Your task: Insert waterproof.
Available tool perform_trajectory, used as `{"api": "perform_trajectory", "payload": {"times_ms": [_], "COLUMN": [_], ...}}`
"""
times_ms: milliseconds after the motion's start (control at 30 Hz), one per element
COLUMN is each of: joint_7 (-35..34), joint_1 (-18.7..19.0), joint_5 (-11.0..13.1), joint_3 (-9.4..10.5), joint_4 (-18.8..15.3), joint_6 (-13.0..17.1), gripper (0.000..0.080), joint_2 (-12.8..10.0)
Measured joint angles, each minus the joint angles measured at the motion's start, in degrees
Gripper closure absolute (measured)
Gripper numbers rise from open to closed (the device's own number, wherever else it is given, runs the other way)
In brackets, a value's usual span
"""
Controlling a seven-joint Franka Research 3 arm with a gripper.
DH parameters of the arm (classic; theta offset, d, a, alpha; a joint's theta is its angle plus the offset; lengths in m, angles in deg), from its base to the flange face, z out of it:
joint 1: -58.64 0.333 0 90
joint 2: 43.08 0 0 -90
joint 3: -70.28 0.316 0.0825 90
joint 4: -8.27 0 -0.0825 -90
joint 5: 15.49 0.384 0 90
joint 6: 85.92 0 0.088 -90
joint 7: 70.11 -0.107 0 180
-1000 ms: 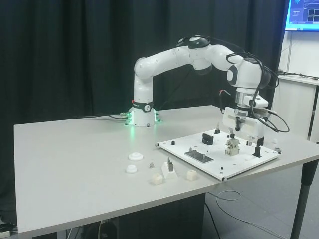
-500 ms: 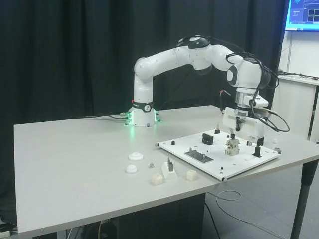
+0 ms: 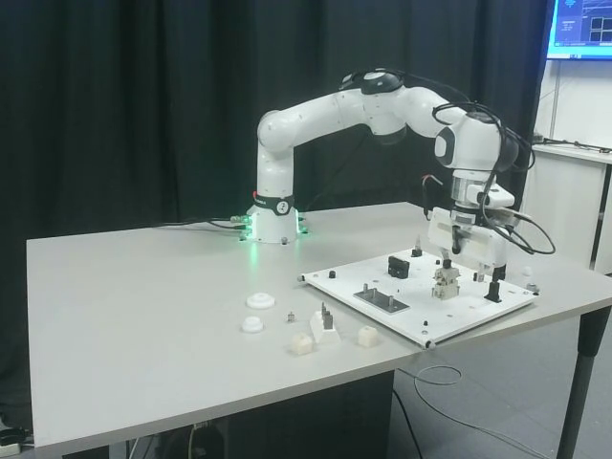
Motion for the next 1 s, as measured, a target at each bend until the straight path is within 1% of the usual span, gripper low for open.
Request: {"api": "perform_trajectory", "payload": {"times_ms": [333,1000], "joint_7": [-0.2,-0.2], "joint_1": [-0.2,-0.5], "joint_5": [0.3,0.4], "joint_3": [0.27,0.53], "joint_4": [0.0,0.0], "joint_6": [0.9,0.9], "gripper": [0.0003,0.0003], "joint_2": [0.1,0.3]}}
